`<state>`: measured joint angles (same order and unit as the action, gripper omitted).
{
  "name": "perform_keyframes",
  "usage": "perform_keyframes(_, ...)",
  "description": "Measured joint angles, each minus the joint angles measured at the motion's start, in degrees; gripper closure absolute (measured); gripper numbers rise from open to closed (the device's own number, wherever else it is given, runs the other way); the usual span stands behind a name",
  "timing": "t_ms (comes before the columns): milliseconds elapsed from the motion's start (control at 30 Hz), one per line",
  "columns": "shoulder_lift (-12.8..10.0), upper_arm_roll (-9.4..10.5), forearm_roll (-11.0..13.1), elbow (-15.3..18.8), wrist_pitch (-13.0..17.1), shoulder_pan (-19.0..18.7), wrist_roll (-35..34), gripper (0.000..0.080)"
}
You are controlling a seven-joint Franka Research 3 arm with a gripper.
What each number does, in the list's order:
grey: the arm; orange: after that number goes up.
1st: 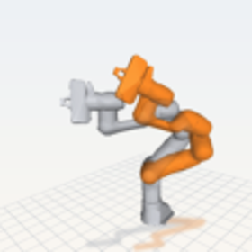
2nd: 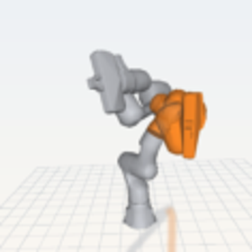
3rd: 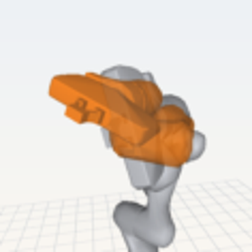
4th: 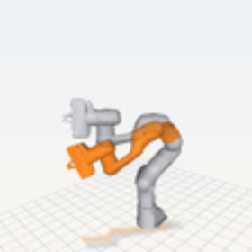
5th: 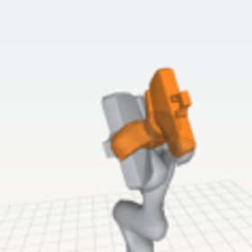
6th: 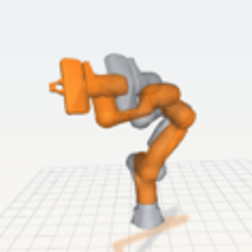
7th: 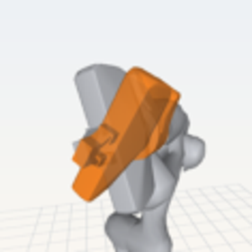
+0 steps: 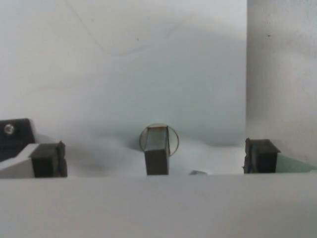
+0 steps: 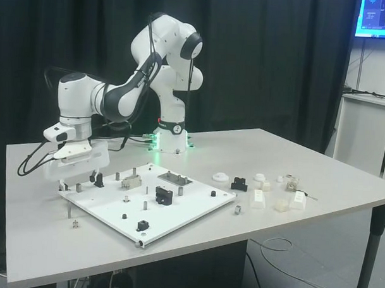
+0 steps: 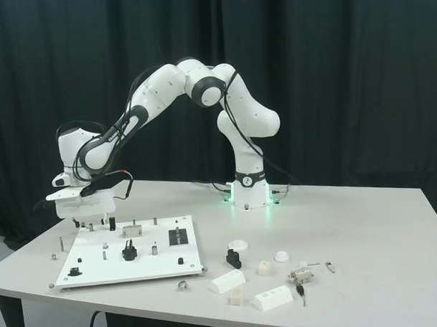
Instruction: Remove square peg 4.
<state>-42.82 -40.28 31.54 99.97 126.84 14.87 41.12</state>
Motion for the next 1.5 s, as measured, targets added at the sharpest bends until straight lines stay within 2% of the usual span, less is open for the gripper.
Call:
perform_keyframes(267,0.6,0.02,0.0,2.3,3.0,-0.9,1.6,0.0003)
perform_keyframes(567,0.6,0.08,0.0,3.4,4.7,-1.3,2.4,0.0003)
perform_keyframes(1167,0.6,0.09,0.1,3.9,5.8,-1.2,2.4,0.0003)
perform_keyframes(1200,0.6,0.09,0.1,3.9,5.8,-1.2,2.4,0.0154)
perform_keyframes(1367,0.6,0.12,0.2,4.0,6.2,-1.2,2.4,0.0154)
perform_keyframes(1400,0.6,0.13,0.2,4.0,6.2,-1.2,2.4,0.0332)
perform_keyframes(1500,0.6,0.17,0.3,4.2,6.5,-1.2,2.4,0.0332)
